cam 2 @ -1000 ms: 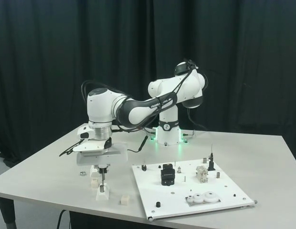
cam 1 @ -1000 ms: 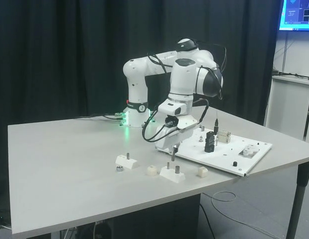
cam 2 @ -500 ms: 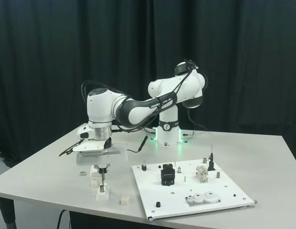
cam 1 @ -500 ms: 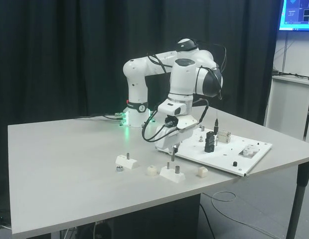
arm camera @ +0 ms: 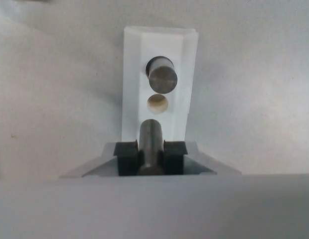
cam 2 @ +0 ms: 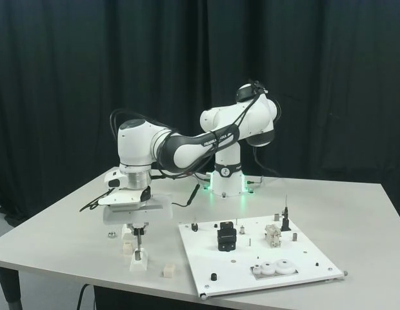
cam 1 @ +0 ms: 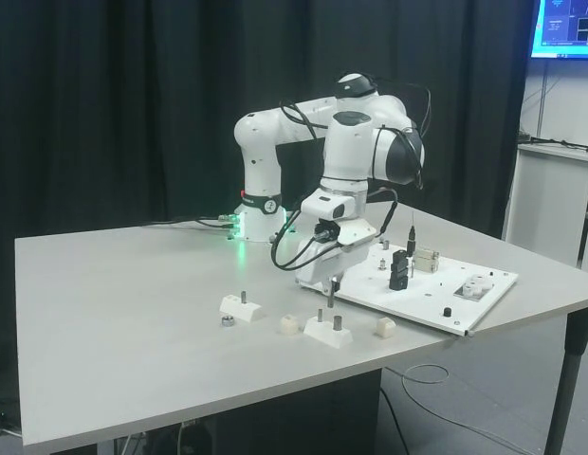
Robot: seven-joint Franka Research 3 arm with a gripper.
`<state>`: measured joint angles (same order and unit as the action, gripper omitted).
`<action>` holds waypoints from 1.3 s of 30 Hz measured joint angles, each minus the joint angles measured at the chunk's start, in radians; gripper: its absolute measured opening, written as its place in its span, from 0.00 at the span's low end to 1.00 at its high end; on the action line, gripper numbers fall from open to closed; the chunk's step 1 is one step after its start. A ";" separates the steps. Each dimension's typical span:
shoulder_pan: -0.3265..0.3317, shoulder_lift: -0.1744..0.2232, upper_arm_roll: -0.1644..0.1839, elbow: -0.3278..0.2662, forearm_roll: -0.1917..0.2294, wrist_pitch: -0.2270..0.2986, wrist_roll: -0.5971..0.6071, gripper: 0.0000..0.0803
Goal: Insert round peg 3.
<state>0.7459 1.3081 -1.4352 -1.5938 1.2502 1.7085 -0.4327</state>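
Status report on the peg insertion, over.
Claw shut on round peg, over white holder block. Peg not yet in the board. A second peg stands in the block, beside an open hole.

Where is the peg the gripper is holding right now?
The round peg is clamped between the black fingers, just above the white holder block near the table's front edge, beside the white assembly board.

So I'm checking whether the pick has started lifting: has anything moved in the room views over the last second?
Nothing visibly changed. The gripper holds the peg over the white holder block as before, and the white board and the small blocks on the table are where they were.
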 joint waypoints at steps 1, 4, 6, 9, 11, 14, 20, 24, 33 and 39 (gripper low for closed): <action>0.000 0.000 0.000 0.000 0.000 0.001 0.000 0.13; 0.001 0.000 0.000 0.000 0.002 0.006 0.000 0.13; 0.002 0.000 0.000 0.000 0.004 0.009 0.000 0.13; 0.003 -0.002 0.000 0.000 0.007 0.013 0.000 0.13; 0.005 -0.004 0.000 0.000 0.008 0.016 0.000 0.13; 0.007 -0.007 0.000 0.000 0.010 0.021 0.000 0.13; 0.011 -0.011 -0.003 0.001 0.014 0.028 0.000 0.13; 0.015 -0.011 -0.009 0.001 0.017 0.028 0.000 0.13; 0.030 -0.019 -0.023 0.001 0.018 0.022 0.012 0.13; 0.043 -0.023 -0.031 0.001 0.027 0.004 0.020 0.13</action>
<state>0.7886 1.2850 -1.4665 -1.5926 1.2773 1.7126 -0.4125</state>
